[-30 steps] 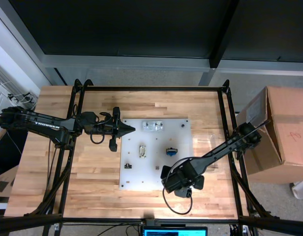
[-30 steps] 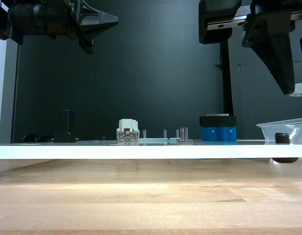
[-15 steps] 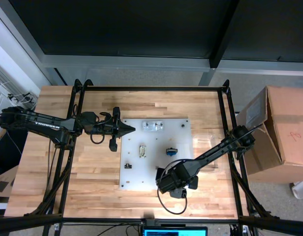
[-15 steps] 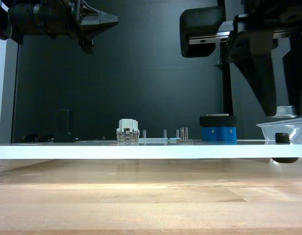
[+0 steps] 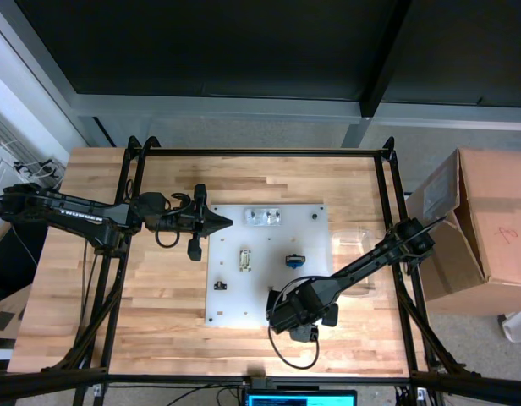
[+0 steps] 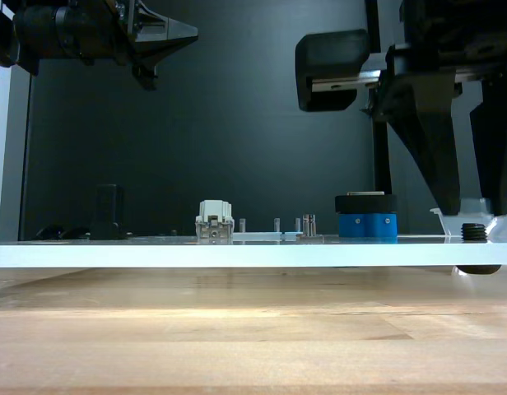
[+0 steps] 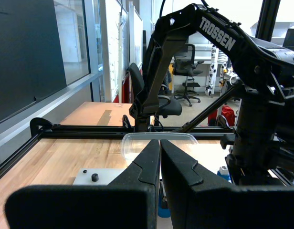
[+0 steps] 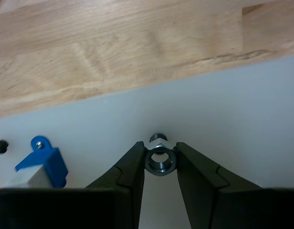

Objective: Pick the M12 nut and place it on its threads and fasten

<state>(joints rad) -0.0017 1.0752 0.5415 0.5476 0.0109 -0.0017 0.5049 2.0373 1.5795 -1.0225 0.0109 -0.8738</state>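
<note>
Clamping nut point(image 8: 160, 162), right gripper point(image 8: 159, 148) sank over stud point(image 6: 474, 233); left gripper point(image 5: 225, 222) aloft

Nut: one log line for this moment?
nut: held in right gripper, above bare stud | left gripper: shut, raised over board far left

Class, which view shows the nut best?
Right wrist view: the nut faces it, held in the right gripper. High view hides it under that gripper; low view shows only fingers above the stud. Left gripper, over the board's left edge, sees none.
</note>
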